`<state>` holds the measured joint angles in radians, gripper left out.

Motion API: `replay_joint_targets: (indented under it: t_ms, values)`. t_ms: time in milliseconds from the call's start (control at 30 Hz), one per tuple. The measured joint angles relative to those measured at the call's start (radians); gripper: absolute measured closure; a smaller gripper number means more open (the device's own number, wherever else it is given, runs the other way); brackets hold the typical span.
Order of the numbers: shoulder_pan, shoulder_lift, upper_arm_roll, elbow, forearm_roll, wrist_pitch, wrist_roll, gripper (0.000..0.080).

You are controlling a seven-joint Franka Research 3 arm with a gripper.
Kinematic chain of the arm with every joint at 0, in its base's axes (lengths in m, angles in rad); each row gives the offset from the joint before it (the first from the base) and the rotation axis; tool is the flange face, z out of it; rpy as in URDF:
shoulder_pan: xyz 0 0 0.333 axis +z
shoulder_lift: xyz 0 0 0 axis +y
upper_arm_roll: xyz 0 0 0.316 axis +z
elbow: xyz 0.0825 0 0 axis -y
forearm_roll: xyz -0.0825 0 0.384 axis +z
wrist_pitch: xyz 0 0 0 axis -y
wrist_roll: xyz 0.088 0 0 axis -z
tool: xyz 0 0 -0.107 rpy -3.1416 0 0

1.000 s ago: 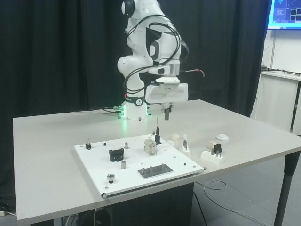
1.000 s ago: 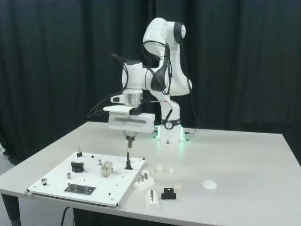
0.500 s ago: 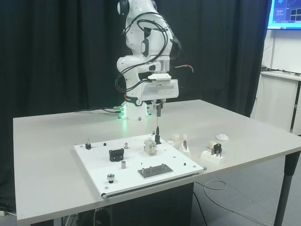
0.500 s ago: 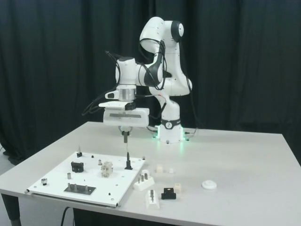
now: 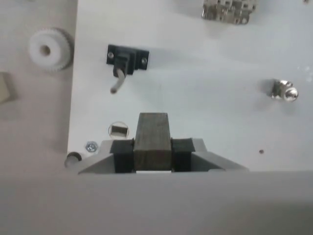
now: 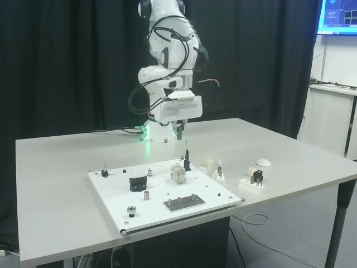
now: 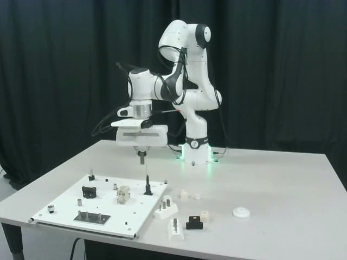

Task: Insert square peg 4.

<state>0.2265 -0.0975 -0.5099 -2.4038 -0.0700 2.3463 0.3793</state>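
Jaws [image 5: 153, 157] clamped on the square peg [image 5: 152, 137], a dark block standing out past the black pads [image 5: 122, 155] on either side of it. In both room views the peg [image 7: 141, 157] hangs clear above the far edge of the white board [image 7: 133, 219], not touching it. Landmark: a black upright pin holder [image 7: 147, 189] near the board's far corner; the peg is above it and a little to the side away from the arm's base. Wrist view shows that holder [image 5: 127, 57] bolted flat to the board [image 5: 205, 122] with a pale pin slanting out of it. Near the peg tip sits a small circular socket with a square opening [image 5: 118, 130], and what lies inside it cannot be made out. Off the board's edge, on the grey surface [image 6: 50, 167], a white toothed wheel [image 5: 50, 49] lies beside the holder's side of the board. Small white fixture blocks [image 6: 252, 184] with upright pins stand on the surface beyond the board's corner.
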Motion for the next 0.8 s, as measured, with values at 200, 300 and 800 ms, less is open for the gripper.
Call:
replay_joint_targets:
  t_ms: [200, 300, 800]
  values:
    - [-0.013, 0.0, 0.0, -0.02, 0.0, -0.001, 0.0, 0.0649]
    - [-0.019, 0.0, 0.0, -0.033, 0.0, -0.001, 0.0, 0.0649]
    - [-0.025, 0.0, -0.001, -0.098, 0.003, 0.05, 0.068, 0.0649]
